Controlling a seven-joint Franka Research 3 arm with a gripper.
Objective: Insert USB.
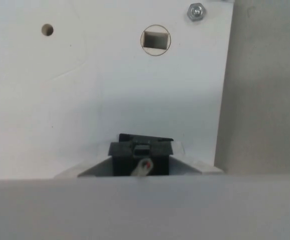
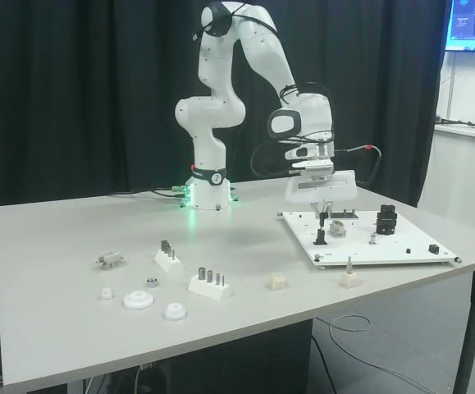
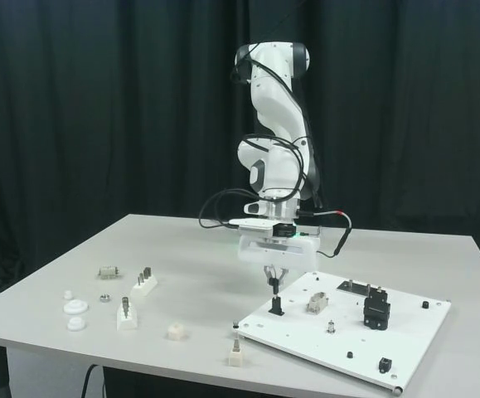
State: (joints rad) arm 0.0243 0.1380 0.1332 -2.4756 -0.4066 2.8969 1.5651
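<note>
Right now the USB plug (image 1: 143, 167) hangs pinched in my claw (image 3: 272, 279), its tip pointing down at the black socket (image 1: 140, 154) straight below it. The claw is narrow, closed on the plug. From the room views the plug sits just above the socket (image 3: 277, 308), which stands at the near left corner of the white board (image 3: 405, 348); whether the tip already touches the opening I cannot tell. I judge this the alignment step, with insertion itself not yet done.

The next move calls for a straight, slow descent, keeping the plug upright and centred over the slot, and backing off if it catches on the rim.

Further along the board stand a grey block (image 3: 317, 303) and a larger black fixture (image 3: 375, 310). To the left on the tabletop (image 3: 181, 249) lie small white stands (image 3: 127, 318) and gears (image 3: 76, 308), well apart from my work.
</note>
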